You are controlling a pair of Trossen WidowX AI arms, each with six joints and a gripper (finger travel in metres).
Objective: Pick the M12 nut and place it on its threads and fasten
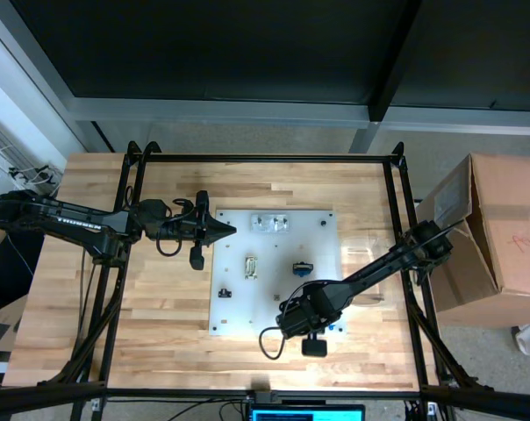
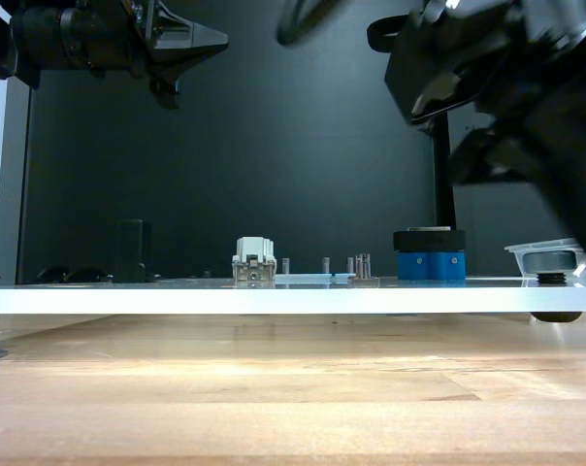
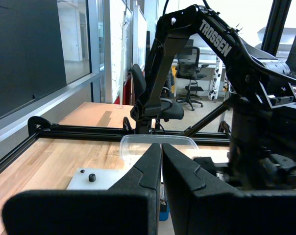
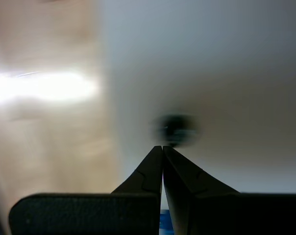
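My right gripper (image 4: 162,148) is shut with nothing between its fingers. It hangs over the near right edge of the white board (image 1: 239,307). Just past its tips is a blurred dark round spot (image 4: 175,128) on the board. In the low view a small silver nut (image 2: 550,261) appears to sit on top of its black stud (image 2: 555,279), clear of the gripper. The high view hides that place under the right arm (image 1: 304,317), so I cannot tell how far down the nut is. My left gripper (image 3: 161,147) is shut and empty, held high over the board's far left edge (image 1: 228,230).
A clear tray (image 1: 370,256) lies off the board's right side, behind the stud in the low view. A blue block with a black cap (image 2: 429,257), a white connector (image 2: 253,260) and small posts (image 2: 361,266) stand on the board. A cardboard box (image 1: 497,237) is at the right.
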